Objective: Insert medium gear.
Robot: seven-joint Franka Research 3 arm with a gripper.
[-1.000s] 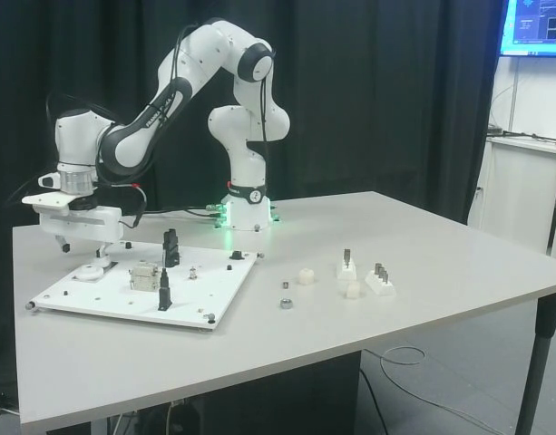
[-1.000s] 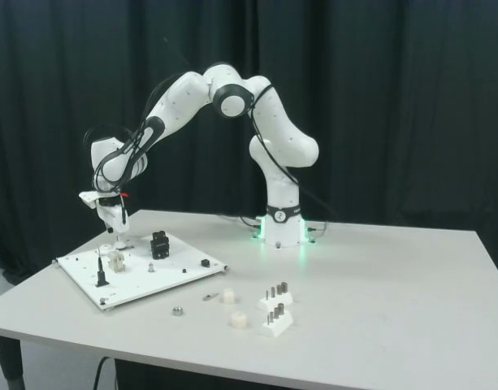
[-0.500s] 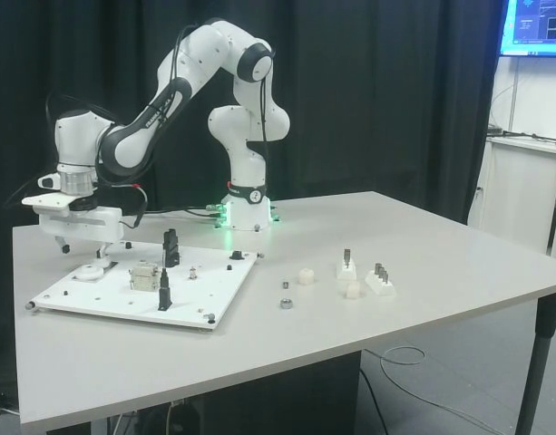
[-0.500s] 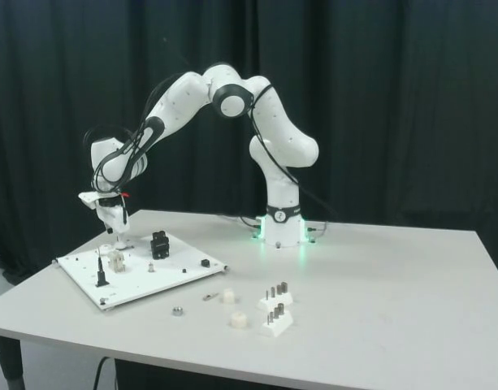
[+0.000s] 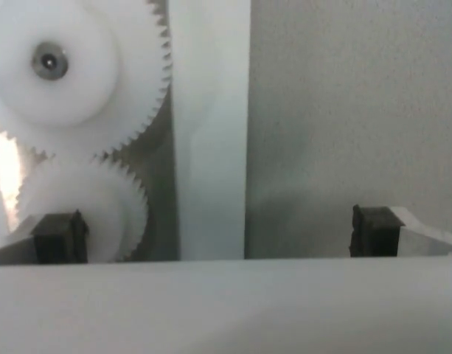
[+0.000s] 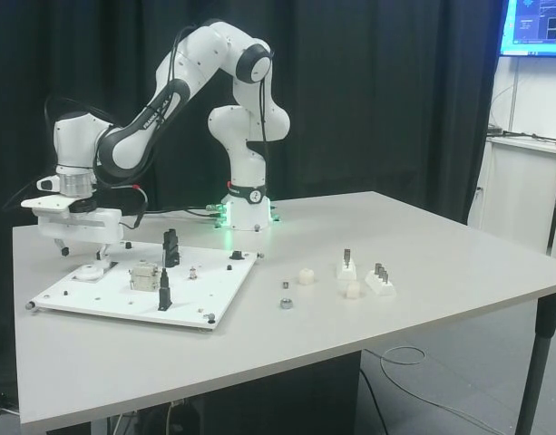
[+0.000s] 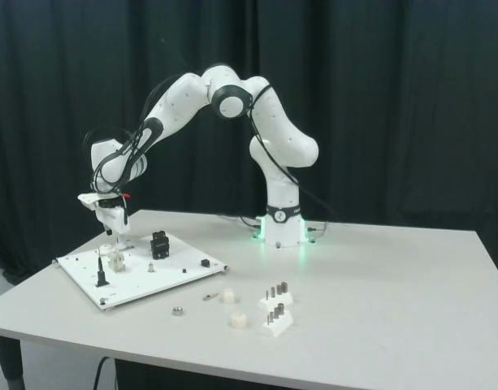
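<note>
The two black fingertips (image 5: 60, 236) stood wide apart with nothing between them, so the gripper (image 5: 214, 234) was open and empty. One tip sat just over the rim of the medium gear (image 5: 82, 214); the other hung over bare grey table (image 5: 343, 110), past the edge of the white board (image 5: 209, 125).

Compared with a second earlier, the gripper (image 6: 78, 246) had risen a little above the board's far corner, while the white gear (image 6: 90, 271) stayed down on the board (image 6: 123, 294). That suggested the release was done and the arm (image 6: 160, 91) was backing away, so the insertion looked finished or very nearly so.

The wrist view alone showed the detail that mattered: the medium gear lay flat beside the larger gear (image 5: 63, 66), which carried a metal pin (image 5: 49, 60) at its centre, and their teeth appeared to mesh where the two rims met. Whether the medium gear was fully down on its own shaft could not be told, since the gripper body hid its middle.

The room views gave what the wrist view lacked: the gap between the gripper (image 7: 112, 229) and the board (image 7: 135, 276), and the loose parts well apart on the table, among them small white blocks (image 6: 366, 276) and a nut (image 6: 284, 303).
</note>
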